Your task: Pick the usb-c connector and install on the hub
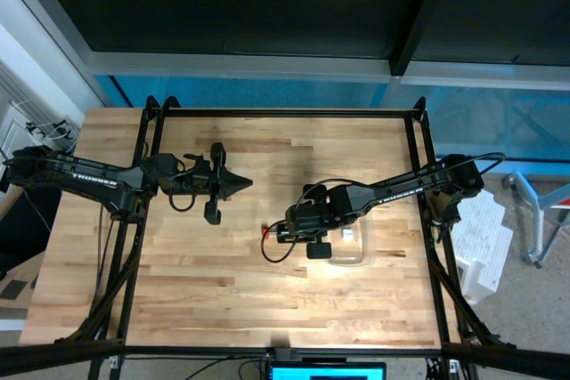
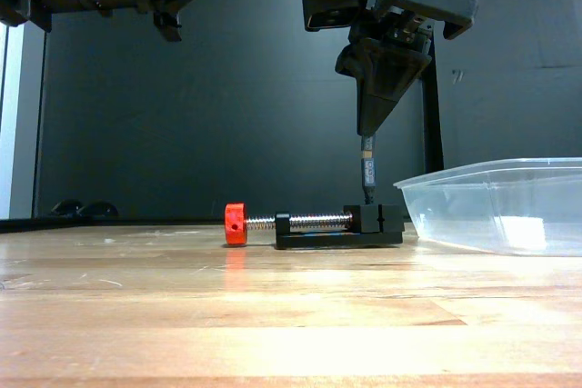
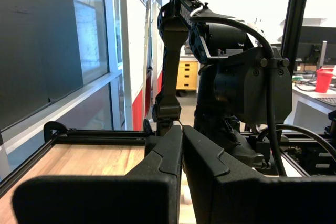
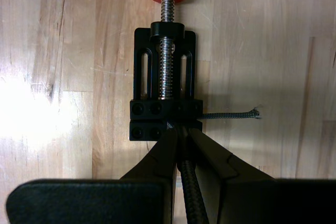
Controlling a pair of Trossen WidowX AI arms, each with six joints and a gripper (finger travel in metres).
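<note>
The hub lies on the wooden table, a black blocky clamp-like device with a threaded screw and a red-orange tip. Directly above its right block hangs my right gripper, pointing down and shut on the usb-c connector. The connector stands upright, its lower end at the top of the block. In the right wrist view, the right gripper pinches the braided cable just over the hub; the plug itself is hidden there. My left gripper hovers at the back left, shut and empty.
A clear plastic tray stands immediately right of the hub, close to the right arm. A frayed braided cord end sticks out from the hub's side. A black frame borders the table.
</note>
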